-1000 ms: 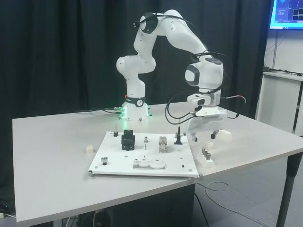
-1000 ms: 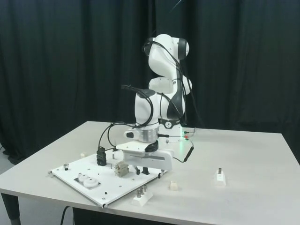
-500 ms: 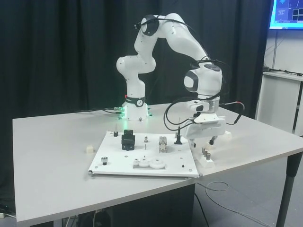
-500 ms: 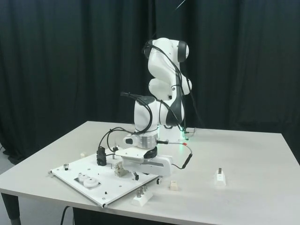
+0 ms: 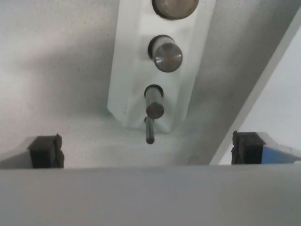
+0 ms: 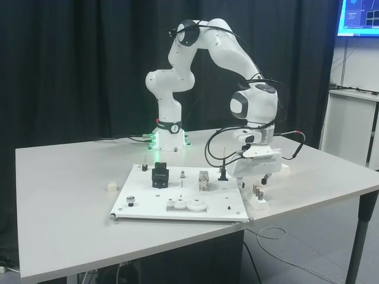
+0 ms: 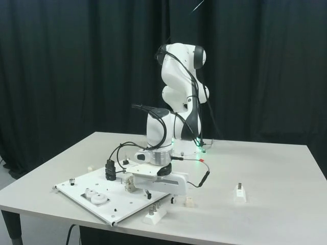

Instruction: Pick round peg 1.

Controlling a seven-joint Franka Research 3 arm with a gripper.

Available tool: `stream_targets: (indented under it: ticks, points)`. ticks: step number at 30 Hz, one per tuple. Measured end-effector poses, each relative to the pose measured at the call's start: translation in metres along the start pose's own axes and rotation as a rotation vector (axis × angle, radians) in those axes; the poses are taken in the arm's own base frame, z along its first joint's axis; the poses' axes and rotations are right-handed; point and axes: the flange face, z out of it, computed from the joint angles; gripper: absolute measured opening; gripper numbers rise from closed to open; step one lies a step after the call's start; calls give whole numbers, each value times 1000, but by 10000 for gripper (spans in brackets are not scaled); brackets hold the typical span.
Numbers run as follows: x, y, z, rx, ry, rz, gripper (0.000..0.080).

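Observation:
A white peg holder (image 5: 129, 70) (image 6: 258, 201) (image 7: 154, 216) stands on the grey table just off the white board's corner. Several round metal pegs of growing width stand in it in a row: the thinnest peg (image 5: 149, 131), a thicker peg (image 5: 154, 104), and a wide peg (image 5: 165, 52). My gripper (image 5: 146, 150) (image 6: 254, 181) (image 7: 160, 197) hangs open a little above the holder. In the wrist view the thinnest peg lies about midway between the black fingertips (image 5: 45, 151), which are wide apart and touch nothing.
The white board (image 6: 148, 198) (image 7: 76, 191) carries a black block (image 6: 160, 176), white gears (image 6: 186, 205) and small upright parts. Small white blocks (image 6: 111, 186) (image 6: 283, 169) (image 7: 189, 202) (image 7: 239, 193) lie on the table. The board's edge (image 5: 263, 89) runs close beside the holder.
The arm has come down and shifted toward the table's front edge, bringing the open gripper from above the board's side to just over the peg holder.

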Motion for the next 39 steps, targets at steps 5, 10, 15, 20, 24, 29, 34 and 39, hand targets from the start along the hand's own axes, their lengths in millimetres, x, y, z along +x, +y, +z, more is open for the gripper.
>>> stream_targets:
  ticks: [5, 10, 15, 20, 24, 29, 34, 39]
  points:
    - [0, 0, 4, 1, 2, -1, 800]
    - [0, 0, 7, 2, 4, -1, 800]
    - [1, 0, 9, 2, 5, -1, 696]
    - [1, 0, 10, 1, 5, 1, 534]
    - [1, 1, 10, 0, 4, 1, 534]
    - [1, 1, 11, -1, 4, 1, 352]
    - [1, 1, 11, -1, 4, 1, 194]
    - [1, 1, 11, -1, 4, 1, 46]
